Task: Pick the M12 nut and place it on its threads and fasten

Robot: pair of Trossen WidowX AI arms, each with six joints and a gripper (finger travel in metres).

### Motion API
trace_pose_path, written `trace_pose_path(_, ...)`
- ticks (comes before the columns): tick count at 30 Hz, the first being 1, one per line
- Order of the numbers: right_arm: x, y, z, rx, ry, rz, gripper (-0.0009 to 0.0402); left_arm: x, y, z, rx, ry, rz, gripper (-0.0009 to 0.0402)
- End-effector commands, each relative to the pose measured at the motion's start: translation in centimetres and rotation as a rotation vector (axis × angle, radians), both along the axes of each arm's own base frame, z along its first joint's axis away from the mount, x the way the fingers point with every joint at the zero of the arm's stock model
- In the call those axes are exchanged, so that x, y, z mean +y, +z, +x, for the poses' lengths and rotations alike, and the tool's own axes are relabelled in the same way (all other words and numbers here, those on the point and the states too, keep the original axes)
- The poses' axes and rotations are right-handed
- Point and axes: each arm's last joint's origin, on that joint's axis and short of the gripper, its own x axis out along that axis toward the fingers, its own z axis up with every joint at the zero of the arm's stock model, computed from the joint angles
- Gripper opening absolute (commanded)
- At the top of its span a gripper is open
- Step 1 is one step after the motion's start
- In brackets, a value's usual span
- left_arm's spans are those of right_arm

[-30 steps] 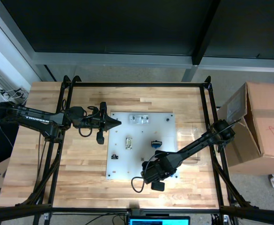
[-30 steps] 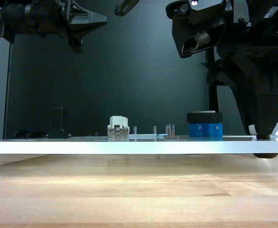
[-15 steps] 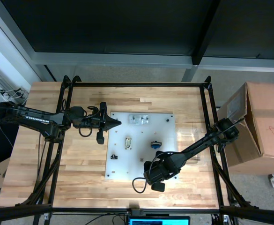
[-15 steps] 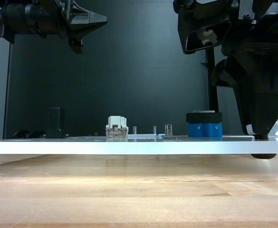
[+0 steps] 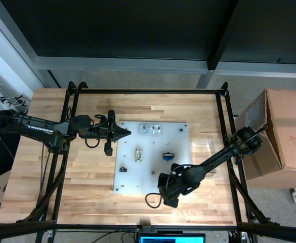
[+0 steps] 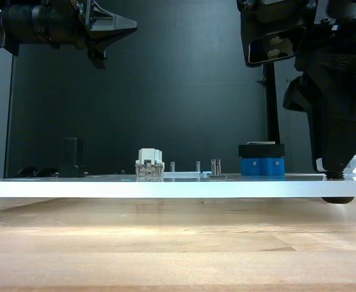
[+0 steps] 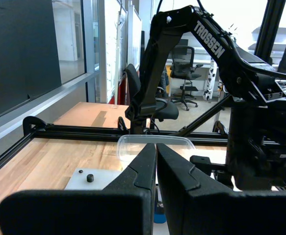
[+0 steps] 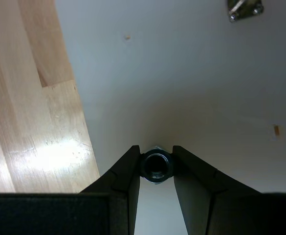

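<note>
Right pincer (image 8: 156, 152) grips the M12 nut (image 8: 156, 166) against the white board (image 8: 206, 98), bore axis upright. The nut shows as a dark, silver-edged ring. Left pincer (image 5: 127, 132), closed, hovers high at the board's far left.

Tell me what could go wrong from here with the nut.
1. The right gripper holds the M12 nut in its jaws, down at the near edge of the white board. I cannot tell whether it sits on its stud; if tilted, it might cross-thread.
2. The jaws grip only the nut's sides, so turning might slip it.
The left gripper hangs shut over the board's far left edge.
</note>
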Motion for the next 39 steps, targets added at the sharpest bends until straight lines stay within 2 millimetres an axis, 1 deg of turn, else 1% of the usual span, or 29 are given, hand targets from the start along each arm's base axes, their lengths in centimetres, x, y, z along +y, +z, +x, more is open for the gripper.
trace_pose_path(1, 0.03, -0.24, -0.13, 0.007, -0.051, 0.010, 0.0000, 0.00, 0.01, 0.00, 0.000, 0.000, 0.000, 0.0000)
trace_pose_path(5, 0.06, -0.24, -0.15, 0.001, -0.133, 0.022, 0.0000, 0.00, 0.02, 0.00, -0.001, 0.000, 0.000, 0.0000)
trace_pose_path(12, -0.19, -0.24, -0.25, -0.020, -0.438, 0.054, 0.0000, 0.00, 0.01, 0.01, -0.001, 0.000, 0.000, 0.0000)
trace_pose_path(16, -0.22, -0.21, -0.23, -0.028, -0.532, 0.078, 0.0000, 0.00, 0.01, 0.01, 0.000, 0.000, 0.000, 0.0000)
trace_pose_path(20, -0.22, -0.20, -0.23, -0.033, -0.558, 0.081, 0.0000, 0.00, 0.01, 0.01, 0.000, 0.000, 0.000, 0.0000)
trace_pose_path(35, -0.14, 0.08, -0.09, -0.038, -0.548, 0.084, 0.0001, 0.00, 0.02, 0.00, -0.001, 0.000, 0.000, 0.0000)
trace_pose_path(37, -0.09, 0.21, -0.01, -0.041, -0.545, 0.087, 0.0006, 0.00, 0.01, 0.01, 0.000, 0.000, 0.000, 0.0000)
trace_pose_path(39, -0.06, 0.28, 0.03, -0.043, -0.538, 0.087, 0.0021, 0.01, 0.01, 0.01, 0.000, 0.000, 0.000, 0.0000)
